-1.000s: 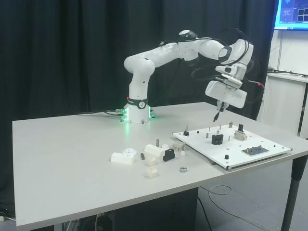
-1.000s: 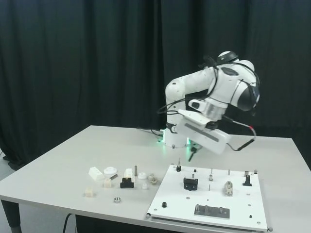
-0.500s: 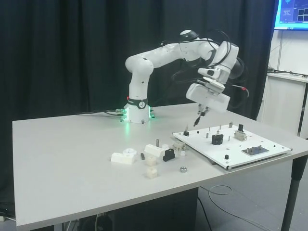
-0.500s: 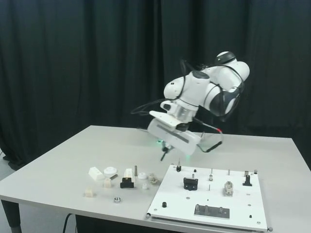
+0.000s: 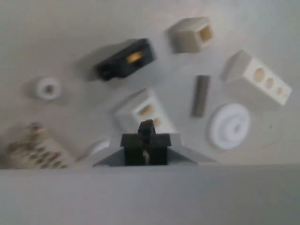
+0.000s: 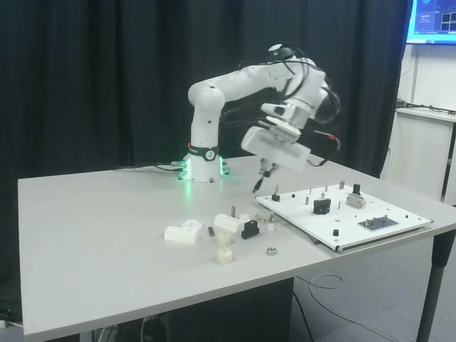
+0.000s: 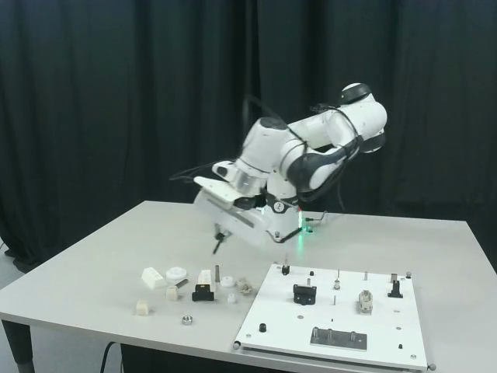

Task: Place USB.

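A small black block with a pale insert [image 5: 124, 58], which looks like the USB part, lies on the grey table among loose parts [image 6: 249, 229] [image 7: 203, 293]. My gripper [image 5: 146, 133] hangs above these parts, a little way over the table [image 6: 255, 190] [image 7: 217, 247]. Its black fingers are shut together and I see nothing held between them. In the wrist view a white slotted block [image 5: 143, 110] lies just beyond the fingertips, with the black block farther off. The white assembly board [image 6: 342, 217] [image 7: 272, 311] sits to the side of the gripper.
Around the black block lie a white block with holes [image 5: 255, 77] [image 6: 182, 234], a white disc [image 5: 228, 125], a small hollow cube [image 5: 192, 33] [image 6: 224, 254], a grey pin [image 5: 200, 96] and a nut [image 6: 271, 250]. Pegs and fixtures stand on the board.
The arm has swung from above the board's back edge over to the loose parts beside the board, and the gripper now hangs lower. The parts on the table have not moved.
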You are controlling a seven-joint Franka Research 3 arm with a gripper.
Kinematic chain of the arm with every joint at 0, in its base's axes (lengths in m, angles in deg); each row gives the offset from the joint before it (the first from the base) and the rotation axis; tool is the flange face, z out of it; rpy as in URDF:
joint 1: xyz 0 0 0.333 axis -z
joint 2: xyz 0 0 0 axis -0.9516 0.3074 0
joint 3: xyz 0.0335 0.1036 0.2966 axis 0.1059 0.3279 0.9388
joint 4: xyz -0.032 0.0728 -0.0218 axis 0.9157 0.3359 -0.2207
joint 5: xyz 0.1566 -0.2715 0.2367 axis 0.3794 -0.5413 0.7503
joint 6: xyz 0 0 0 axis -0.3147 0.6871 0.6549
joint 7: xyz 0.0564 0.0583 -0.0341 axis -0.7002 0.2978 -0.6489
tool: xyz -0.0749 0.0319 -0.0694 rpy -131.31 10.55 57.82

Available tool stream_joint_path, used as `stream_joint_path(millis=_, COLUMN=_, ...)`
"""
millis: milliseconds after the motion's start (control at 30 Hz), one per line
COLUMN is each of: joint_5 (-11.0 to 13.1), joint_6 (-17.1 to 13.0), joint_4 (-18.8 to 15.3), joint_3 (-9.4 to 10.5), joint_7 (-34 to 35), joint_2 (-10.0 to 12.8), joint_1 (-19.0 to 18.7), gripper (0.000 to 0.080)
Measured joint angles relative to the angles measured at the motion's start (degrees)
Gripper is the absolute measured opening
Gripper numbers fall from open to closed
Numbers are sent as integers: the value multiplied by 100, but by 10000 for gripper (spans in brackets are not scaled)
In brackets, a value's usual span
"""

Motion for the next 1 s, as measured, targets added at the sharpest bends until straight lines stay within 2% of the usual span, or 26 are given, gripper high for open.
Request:
stream_joint_path(millis=300, joint_5=614, joint_6=-394, joint_4=-280, joint_3=147, joint_7=-1035, joint_2=15, joint_1=652, gripper=25)
stream_joint_path(millis=500, joint_5=1185, joint_6=-410, joint_4=-310, joint_3=261, joint_7=-1748, joint_2=75, joint_1=1119, gripper=25)
stream_joint_path(millis=667, joint_5=1598, joint_6=-293, joint_4=-310, joint_3=332, joint_7=-2171, joint_2=169, joint_1=1407, gripper=25)
stream_joint_path(millis=800, joint_5=1804, joint_6=-191, joint_4=-309, joint_3=368, joint_7=-2395, joint_2=275, joint_1=1552, gripper=25)
stream_joint_path(millis=1000, joint_5=1954, joint_6=-164, joint_4=-310, joint_3=472, joint_7=-2566, joint_2=342, joint_1=1699, gripper=25)
